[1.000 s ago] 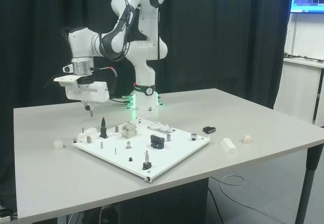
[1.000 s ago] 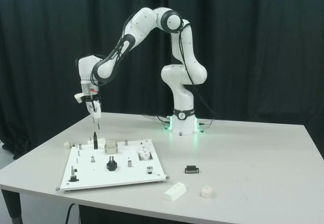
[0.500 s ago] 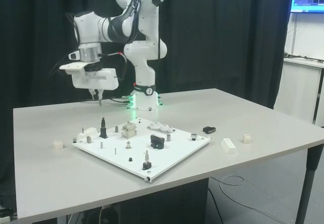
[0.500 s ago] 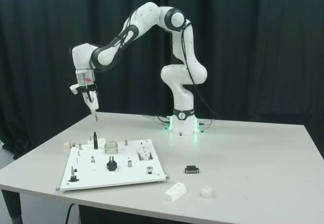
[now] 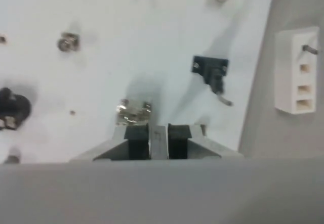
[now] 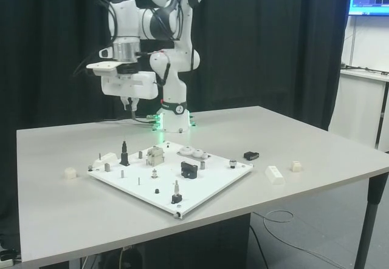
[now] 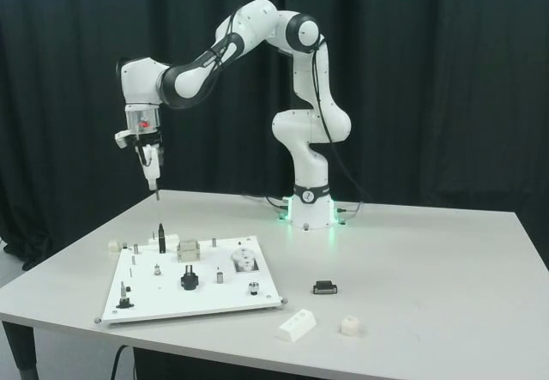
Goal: Insert square peg 2.
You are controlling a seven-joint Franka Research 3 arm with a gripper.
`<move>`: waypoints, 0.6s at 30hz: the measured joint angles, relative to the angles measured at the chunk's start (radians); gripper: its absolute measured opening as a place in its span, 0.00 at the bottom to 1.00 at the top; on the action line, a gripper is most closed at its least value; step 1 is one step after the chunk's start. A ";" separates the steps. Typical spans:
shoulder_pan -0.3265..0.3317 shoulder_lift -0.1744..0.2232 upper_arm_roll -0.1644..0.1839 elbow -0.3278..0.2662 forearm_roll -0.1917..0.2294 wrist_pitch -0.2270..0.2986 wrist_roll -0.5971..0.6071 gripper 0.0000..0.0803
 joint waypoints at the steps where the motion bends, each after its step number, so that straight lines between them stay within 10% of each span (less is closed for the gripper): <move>1: 0.006 0.004 0.001 0.004 0.000 0.004 0.007 0.09; 18: 0.057 0.092 0.065 0.022 0.000 0.127 0.163 0.09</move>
